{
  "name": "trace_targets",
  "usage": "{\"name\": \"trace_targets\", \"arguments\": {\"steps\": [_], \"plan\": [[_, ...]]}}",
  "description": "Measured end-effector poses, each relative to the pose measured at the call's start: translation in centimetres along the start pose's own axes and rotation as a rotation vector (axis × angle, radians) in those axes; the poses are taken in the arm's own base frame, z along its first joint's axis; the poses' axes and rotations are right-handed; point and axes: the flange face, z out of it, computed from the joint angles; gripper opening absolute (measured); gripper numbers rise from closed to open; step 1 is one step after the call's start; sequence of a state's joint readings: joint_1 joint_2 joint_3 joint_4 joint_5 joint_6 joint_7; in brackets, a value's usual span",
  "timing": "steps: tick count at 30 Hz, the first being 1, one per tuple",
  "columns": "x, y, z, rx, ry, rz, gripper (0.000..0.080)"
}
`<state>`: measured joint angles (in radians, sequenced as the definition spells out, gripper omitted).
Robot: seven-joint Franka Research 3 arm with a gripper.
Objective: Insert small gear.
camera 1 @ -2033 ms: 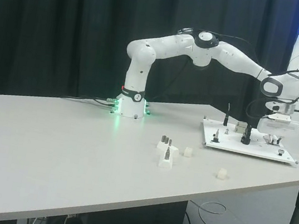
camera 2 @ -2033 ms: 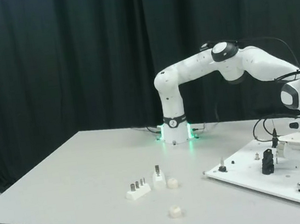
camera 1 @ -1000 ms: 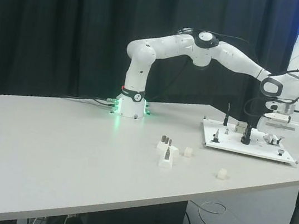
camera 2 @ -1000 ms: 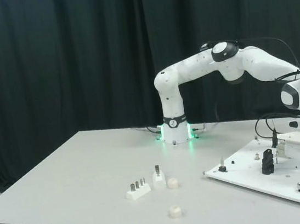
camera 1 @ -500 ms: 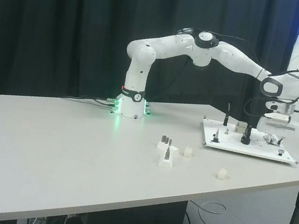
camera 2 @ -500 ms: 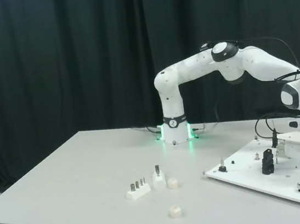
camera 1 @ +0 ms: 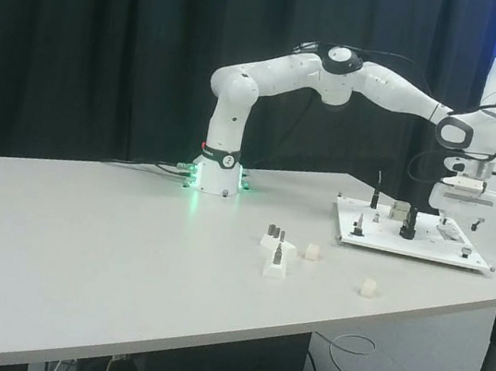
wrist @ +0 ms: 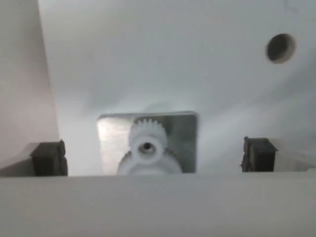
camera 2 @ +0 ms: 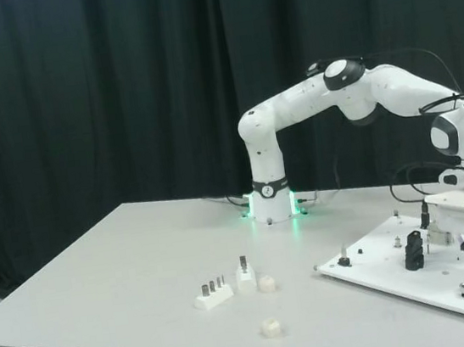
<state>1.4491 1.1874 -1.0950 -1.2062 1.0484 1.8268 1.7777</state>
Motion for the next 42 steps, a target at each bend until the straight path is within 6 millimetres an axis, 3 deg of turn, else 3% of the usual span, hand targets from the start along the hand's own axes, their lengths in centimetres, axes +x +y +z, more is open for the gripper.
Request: {"name": "trace_targets", "arguments": {"steps": [8, 19, 42], "plan": [[1.1, 0.0, -0.5, -0.044, 0.028, 0.0, 0.0795], [1.8, 0.4, 0.2, -0.083, 0.047, -0.002, 0.08], [1.6, 1.5, 1.2, -0.112, 0.06, -0.015, 0.08]]}}
